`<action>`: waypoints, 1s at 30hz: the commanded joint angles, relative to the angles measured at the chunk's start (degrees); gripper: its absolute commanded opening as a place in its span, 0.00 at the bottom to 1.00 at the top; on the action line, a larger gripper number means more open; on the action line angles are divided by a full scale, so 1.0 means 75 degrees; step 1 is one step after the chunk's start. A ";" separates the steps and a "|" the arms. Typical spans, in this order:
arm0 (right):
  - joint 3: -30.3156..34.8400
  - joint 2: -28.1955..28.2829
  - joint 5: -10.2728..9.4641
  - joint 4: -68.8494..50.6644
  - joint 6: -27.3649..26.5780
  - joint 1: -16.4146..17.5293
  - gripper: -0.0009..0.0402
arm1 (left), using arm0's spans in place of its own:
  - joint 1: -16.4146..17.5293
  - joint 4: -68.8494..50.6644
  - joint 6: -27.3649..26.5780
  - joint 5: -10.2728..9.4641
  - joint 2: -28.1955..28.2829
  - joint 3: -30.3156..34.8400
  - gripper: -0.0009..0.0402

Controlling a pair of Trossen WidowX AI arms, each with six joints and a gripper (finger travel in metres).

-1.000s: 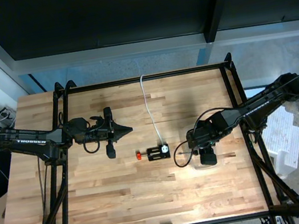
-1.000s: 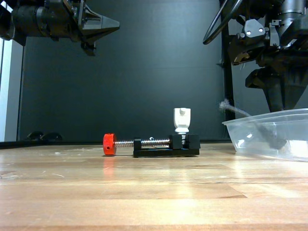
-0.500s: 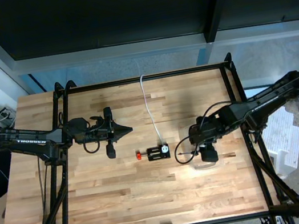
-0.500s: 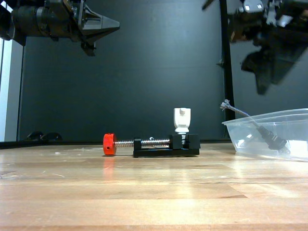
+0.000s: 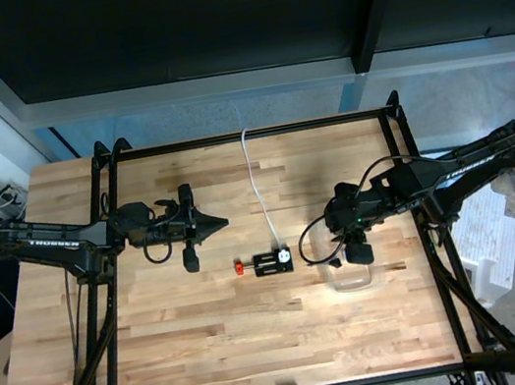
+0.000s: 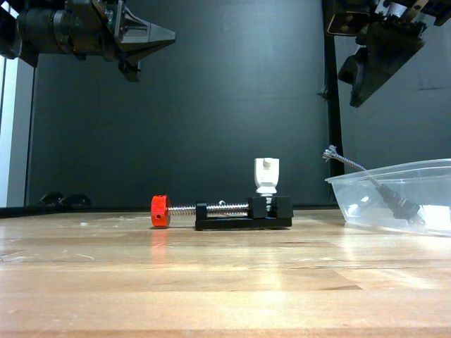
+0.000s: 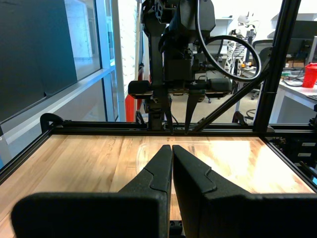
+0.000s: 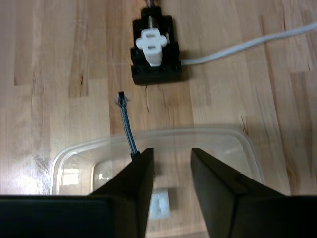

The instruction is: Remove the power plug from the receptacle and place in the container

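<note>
The power plug (image 6: 399, 205) lies in the clear container (image 6: 366, 211), and its thin black tail (image 8: 126, 124) pokes up over the rim toward the vise. My right gripper (image 8: 171, 168) hangs open and empty well above the container (image 8: 198, 135), apart from the plug. The white receptacle (image 6: 266, 173) stands bare on the black vise (image 6: 243, 213) with the red knob (image 6: 161, 211). My left gripper (image 7: 172, 148) is shut on nothing, held high over the table's left half (image 5: 213, 225), far from the vise (image 5: 272, 262).
A long white cable (image 5: 256, 178) runs from the receptacle (image 5: 282, 256) to the table's far edge. A small white cube (image 8: 159, 206) sits inside the container (image 5: 353, 280). Black frame rails border the table on all sides.
My right gripper has risen out of the container, open, leaving the plug lying inside. The left arm has not moved.
</note>
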 commanded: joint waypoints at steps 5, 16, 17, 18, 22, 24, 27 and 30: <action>-0.0085 -0.0274 -0.0006 0.1075 -0.1011 -0.0635 0.04 | 0.0000 0.0000 0.0000 0.0003 0.0003 0.0000 0.02; -0.0507 -0.0764 -0.0044 0.3107 -0.1746 -0.1259 0.02 | 0.0003 0.0003 0.0003 0.0003 0.0003 0.0000 0.02; -0.0609 -0.0813 -0.0052 0.3413 -0.1746 -0.1297 0.02 | 0.0003 0.0003 0.0000 0.0003 0.0003 0.0000 0.02; -0.0723 -0.0868 -0.0076 0.3719 -0.1746 -0.1326 0.02 | 0.0000 0.0003 0.0000 0.0003 0.0003 0.0000 0.02; -0.1192 -0.1032 -0.0099 0.4861 -0.1816 -0.1393 0.02 | 0.0000 0.0003 0.0000 0.0000 0.0003 0.0000 0.02; -0.1434 -0.1072 -0.0099 0.5482 -0.1874 -0.1399 0.02 | 0.0000 0.0003 0.0000 0.0003 0.0003 0.0000 0.02; -0.1784 -0.1072 -0.0166 0.6496 -0.1871 -0.1402 0.02 | 0.0000 0.0003 0.0000 0.0003 0.0003 0.0000 0.02; -0.2174 -0.1072 -0.0589 0.7557 -0.1877 -0.1408 0.02 | 0.0003 0.0003 0.0000 0.0003 0.0003 0.0000 0.02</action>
